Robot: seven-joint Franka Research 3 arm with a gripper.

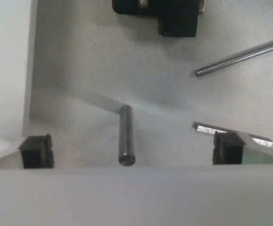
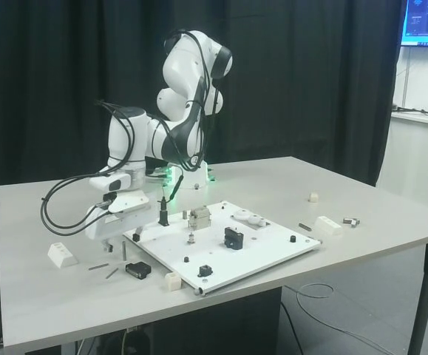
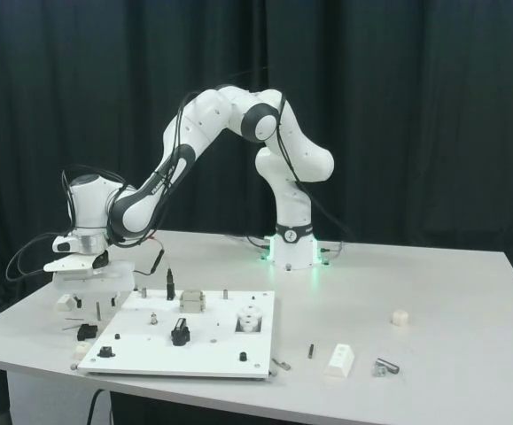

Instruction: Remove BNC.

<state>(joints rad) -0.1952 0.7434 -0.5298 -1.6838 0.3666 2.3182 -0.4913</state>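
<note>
BNC plug (image 2: 164, 211) not held: gripper (image 1: 132, 151) hung low over grey table (image 2: 43, 211) just off the edge of white board (image 2: 262, 248), fingers (image 1: 37, 151) spread wide and gripping nothing. Noted short metal pin (image 1: 126, 135) lying on the table between the fingertips, touching neither; farther out, long thin rod (image 1: 240, 57) and black block (image 1: 174, 16), both loose on the table. Plug itself stood upright on the board near its back corner, cable attached, apart from the gripper.
</note>
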